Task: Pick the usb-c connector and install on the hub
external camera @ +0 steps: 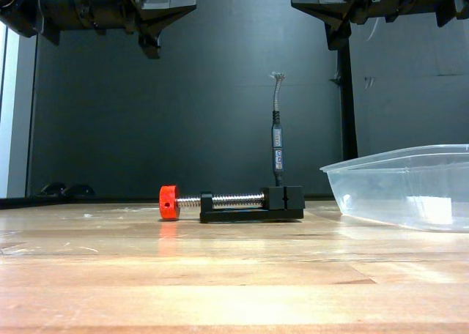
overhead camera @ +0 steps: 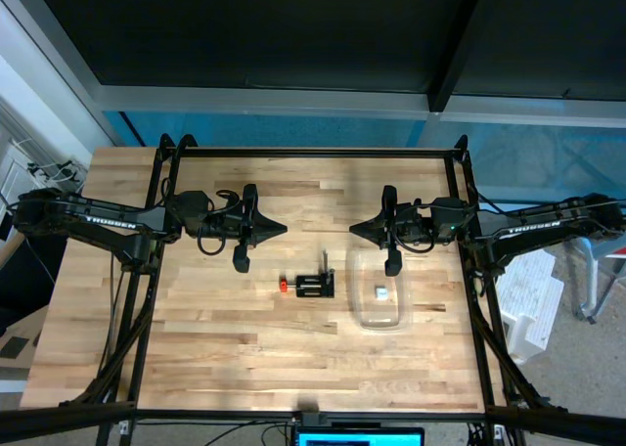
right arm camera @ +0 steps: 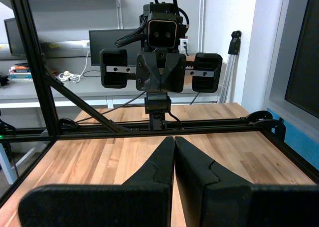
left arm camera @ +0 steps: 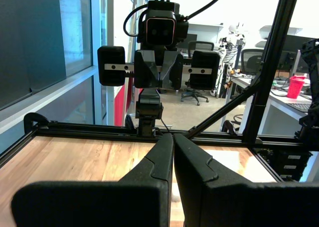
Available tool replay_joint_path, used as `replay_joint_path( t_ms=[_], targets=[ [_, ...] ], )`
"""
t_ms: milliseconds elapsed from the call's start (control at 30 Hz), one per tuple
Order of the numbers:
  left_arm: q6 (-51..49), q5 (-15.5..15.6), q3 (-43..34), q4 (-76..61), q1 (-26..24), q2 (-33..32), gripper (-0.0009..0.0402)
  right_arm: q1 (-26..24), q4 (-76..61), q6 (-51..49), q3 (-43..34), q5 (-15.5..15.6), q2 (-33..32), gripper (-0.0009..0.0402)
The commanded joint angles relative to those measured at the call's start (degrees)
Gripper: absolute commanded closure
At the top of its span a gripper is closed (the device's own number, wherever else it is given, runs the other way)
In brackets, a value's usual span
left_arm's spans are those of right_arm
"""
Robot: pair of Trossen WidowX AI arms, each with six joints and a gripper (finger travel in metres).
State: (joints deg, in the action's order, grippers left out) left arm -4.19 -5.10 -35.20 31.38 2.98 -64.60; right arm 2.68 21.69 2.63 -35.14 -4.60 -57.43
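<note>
The black usb-c connector (external camera: 278,147) stands upright on the tab held in the black vise (external camera: 253,204), with its braided cable (external camera: 276,92) rising free and nothing gripping it. The left gripper (overhead camera: 282,228) and right gripper (overhead camera: 354,230) hang high above the table, tips facing each other. Each has its fingers pressed together around nothing.

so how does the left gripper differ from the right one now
The left gripper hangs over bare table left of the vise; the right gripper hangs by the far side of the tray. The left gripper points rightward, the right gripper leftward. Both are shut, empty, raised; the connector stands free on the vise's tab.
</note>
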Motion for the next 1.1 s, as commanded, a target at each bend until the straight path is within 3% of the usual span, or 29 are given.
replay_joint_path(
  t_ms=[33,100,1100],
  targets=[
    [0.0,0.0,0.0,0.0,0.0,0.0,0.0393,0.0,0.1,-0.1,-0.1,0.3,0.1,0.0393],
    [0.0,0.0,0.0,0.0,0.0,0.0,0.0393,0.0,0.1,-0.1,-0.2,1.8,0.1,0.0393],
    [0.0,0.0,0.0,0.0,0.0,0.0,0.0393,0.0,0.0,-0.1,-0.1,1.6,0.0,0.0393]
  ],
)
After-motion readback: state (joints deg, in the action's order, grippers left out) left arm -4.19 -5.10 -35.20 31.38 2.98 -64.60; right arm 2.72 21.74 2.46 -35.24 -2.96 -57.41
